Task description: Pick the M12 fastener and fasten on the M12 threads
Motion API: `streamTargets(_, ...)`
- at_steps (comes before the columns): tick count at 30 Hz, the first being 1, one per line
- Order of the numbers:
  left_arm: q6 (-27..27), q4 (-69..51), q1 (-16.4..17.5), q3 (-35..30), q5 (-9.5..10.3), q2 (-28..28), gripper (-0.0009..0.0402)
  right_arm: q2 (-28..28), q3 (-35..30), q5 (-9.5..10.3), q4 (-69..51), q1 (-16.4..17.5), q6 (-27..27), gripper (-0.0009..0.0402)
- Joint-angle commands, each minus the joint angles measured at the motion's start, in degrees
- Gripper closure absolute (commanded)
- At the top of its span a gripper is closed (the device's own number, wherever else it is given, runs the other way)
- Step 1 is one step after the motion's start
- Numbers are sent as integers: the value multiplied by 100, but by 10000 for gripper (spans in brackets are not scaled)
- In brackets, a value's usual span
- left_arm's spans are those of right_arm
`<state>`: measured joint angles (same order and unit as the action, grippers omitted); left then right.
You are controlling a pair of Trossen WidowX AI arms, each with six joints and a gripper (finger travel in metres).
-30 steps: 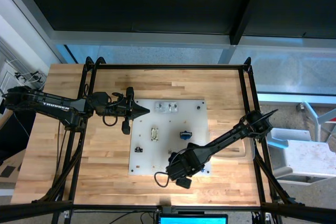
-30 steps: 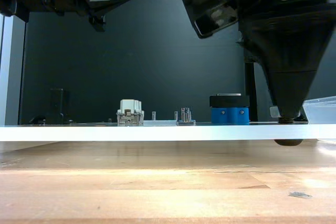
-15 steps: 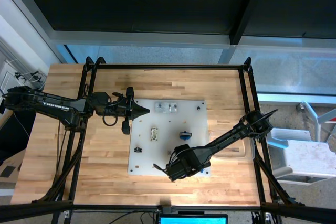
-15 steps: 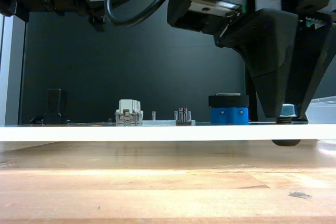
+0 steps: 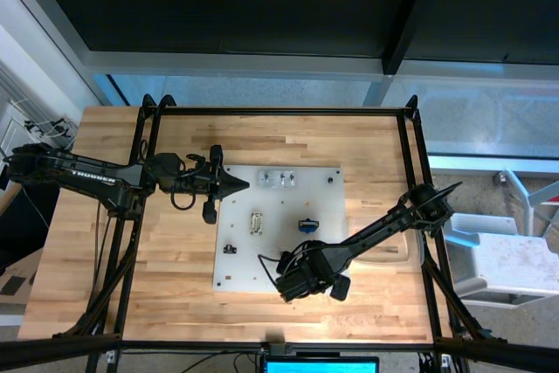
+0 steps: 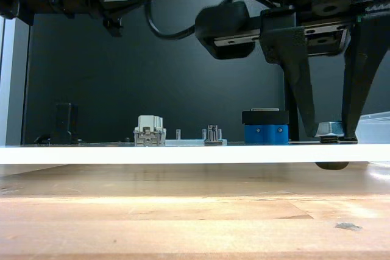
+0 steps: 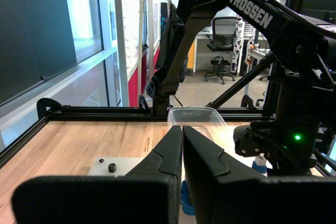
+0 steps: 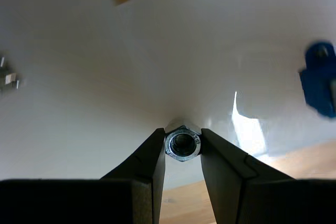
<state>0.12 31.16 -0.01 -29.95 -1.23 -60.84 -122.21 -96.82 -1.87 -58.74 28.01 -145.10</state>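
The M12 fastener, a small silver hex nut, sits clamped between the two fingers of my right gripper. In the low view the nut rests low on its stud at the white board's near right edge, with only a dark sliver showing under it. The right gripper points straight down, its fingers facing the camera. From above, the right gripper covers the nut and the M12 threads. My left gripper hangs shut and holding nothing above the board's far left edge.
A blue-and-silver piece stands mid-board just beyond the right gripper. Small connectors sit further left on the board. A clear tray lies on the table to the board's right. The black frame rails ring the table.
The right gripper has turned about its vertical axis while staying over the same spot; its fingers went from edge-on to face-on and the nut came into sight. The left arm is still.
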Motion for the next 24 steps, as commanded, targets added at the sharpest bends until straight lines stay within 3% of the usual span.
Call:
streamTargets(1,-2,2,0,0,-2,-2,393,0,-2,-9,-28,0,-979,393)
streamTargets(8,-2,2,2,0,-2,-2,393,7,-2,-9,-28,11,-3064,393)
streamTargets(11,-2,2,0,0,-2,-2,393,7,-2,-9,-28,17,-3558,393)
streamTargets(24,-2,2,0,0,-2,-2,393,7,-2,-7,-11,35,-3488,393)
